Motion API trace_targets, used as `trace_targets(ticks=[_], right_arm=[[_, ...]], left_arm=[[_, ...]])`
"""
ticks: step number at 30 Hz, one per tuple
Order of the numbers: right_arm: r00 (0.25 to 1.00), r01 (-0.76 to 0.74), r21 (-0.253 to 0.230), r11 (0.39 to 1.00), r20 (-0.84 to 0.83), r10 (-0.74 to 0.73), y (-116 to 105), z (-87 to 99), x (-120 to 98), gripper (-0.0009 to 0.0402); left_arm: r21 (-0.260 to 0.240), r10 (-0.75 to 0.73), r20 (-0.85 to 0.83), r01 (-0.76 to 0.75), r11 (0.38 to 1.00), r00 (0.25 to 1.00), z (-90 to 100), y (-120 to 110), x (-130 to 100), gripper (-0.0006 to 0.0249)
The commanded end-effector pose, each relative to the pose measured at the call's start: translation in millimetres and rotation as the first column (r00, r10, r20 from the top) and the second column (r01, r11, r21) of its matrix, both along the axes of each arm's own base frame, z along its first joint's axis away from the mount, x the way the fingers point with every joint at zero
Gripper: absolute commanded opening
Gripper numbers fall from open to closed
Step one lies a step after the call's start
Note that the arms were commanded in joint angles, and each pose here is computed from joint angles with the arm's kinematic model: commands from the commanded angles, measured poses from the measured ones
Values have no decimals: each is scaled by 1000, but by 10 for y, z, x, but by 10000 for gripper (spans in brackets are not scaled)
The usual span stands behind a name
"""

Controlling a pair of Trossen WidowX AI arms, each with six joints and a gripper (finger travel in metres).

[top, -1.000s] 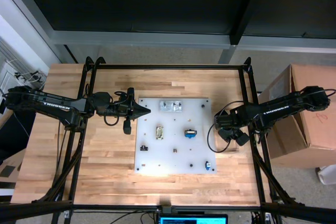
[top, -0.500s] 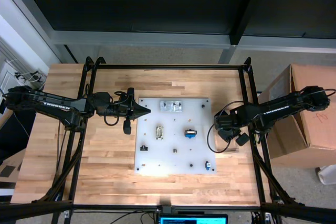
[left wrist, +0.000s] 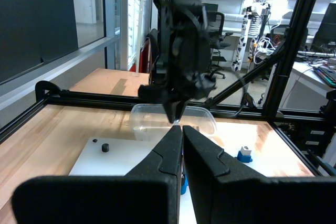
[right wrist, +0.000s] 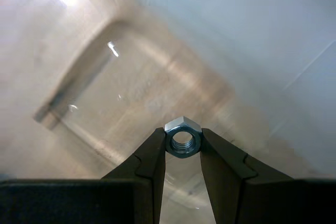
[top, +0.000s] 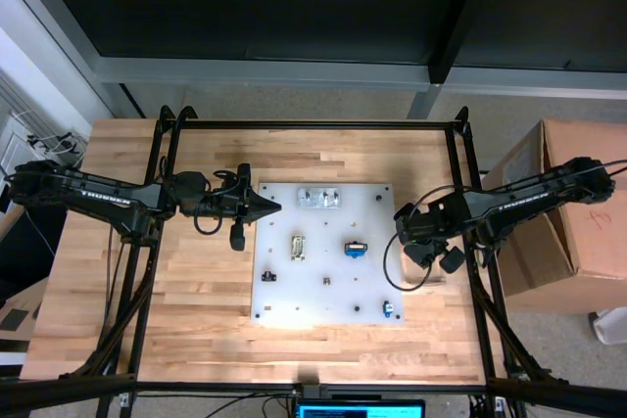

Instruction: Pick the M12 nut and place it on its threads and fasten

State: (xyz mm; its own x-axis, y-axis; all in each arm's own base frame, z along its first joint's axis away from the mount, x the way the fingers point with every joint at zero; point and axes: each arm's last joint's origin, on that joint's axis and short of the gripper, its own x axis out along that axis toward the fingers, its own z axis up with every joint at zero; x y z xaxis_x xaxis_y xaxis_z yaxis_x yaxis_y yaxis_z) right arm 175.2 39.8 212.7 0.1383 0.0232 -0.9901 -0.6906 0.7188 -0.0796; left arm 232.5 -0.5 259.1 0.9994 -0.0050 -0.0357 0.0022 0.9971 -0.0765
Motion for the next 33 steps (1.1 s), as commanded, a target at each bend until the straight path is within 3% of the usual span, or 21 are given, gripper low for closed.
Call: trace_targets(ticks=[1,8,10,13,16,22,29,33], right_arm=[[986,-169,-14,985,8,169,123,158,25,0],[912,-411,-39,911,-4,411,352,335,185,2],[844,-537,-54,842,-14,537,430,348,229,2],[675,-737,-77,672,-39,737,519,360,278,2],[557,-828,-103,551,-45,829,606,354,353,2],[493,-867,-113,485,-70,867,786,337,528,2],[485,-872,-115,476,-70,872,987,315,836,2],[490,-866,-149,476,-75,868,1101,331,1063,2]], left_arm=[[0,0,0,0,1000,1000,1,1,0,0],[0,0,0,0,1000,1000,1,0,0,0],[0,0,0,0,1000,1000,1,1,0,0],[0,0,0,0,1000,1000,1,1,0,0],[0,0,0,0,1000,1000,1,1,0,0],[0,0,0,0,1000,1000,1,1,0,0],[0,0,0,0,1000,1000,1,1,0,0],[0,0,0,0,1000,1000,1,1,0,0]])
